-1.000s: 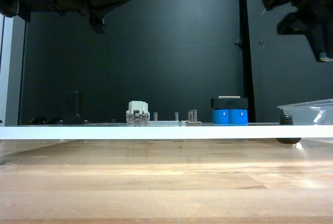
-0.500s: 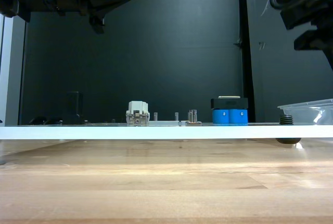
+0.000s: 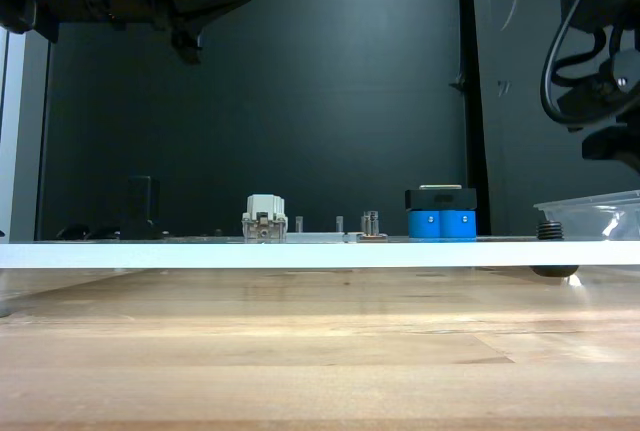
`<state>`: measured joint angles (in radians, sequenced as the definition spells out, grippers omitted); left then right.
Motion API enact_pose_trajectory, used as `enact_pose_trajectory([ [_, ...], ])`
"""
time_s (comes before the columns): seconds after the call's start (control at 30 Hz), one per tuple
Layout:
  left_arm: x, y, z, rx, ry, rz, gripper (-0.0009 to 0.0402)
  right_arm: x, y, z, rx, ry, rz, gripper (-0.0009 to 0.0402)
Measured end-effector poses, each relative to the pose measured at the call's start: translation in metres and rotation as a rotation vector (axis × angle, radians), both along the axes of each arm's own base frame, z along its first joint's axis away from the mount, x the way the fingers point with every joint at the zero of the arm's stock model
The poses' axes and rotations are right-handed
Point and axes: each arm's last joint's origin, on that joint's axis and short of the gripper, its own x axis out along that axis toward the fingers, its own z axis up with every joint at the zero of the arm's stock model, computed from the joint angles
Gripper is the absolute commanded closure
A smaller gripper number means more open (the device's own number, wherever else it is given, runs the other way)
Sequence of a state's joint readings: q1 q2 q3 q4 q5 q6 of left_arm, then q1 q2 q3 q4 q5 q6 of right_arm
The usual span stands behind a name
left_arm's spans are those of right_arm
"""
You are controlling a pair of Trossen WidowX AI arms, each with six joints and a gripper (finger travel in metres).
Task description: Unfasten the M12 nut and place it in the container
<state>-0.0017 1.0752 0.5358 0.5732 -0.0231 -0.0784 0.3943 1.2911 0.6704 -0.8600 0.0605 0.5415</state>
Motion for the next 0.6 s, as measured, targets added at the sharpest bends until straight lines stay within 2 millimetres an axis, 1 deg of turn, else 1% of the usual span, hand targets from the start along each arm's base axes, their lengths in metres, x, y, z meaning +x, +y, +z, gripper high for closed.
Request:
enact_pose_trajectory([
  [0.13,0.0000,0.0000,0.0000,0.000,0.000,0.000,0.0393,-0.0028,-0.0012,-0.0071,0.000,0.001,-0.003,0.0353],
  [0.43,0.0000,0.0000,0.0000,0.000,0.000,0.000,0.0393,-0.0037,-0.0016,-0.0095,0.003,0.001,-0.027,0.0234],
  [0.6,0.0000,0.0000,0.0001,0.000,0.000,0.000,0.0393,-0.0032,-0.0013,-0.0076,0.003,0.004,-0.028,0.0177],
])
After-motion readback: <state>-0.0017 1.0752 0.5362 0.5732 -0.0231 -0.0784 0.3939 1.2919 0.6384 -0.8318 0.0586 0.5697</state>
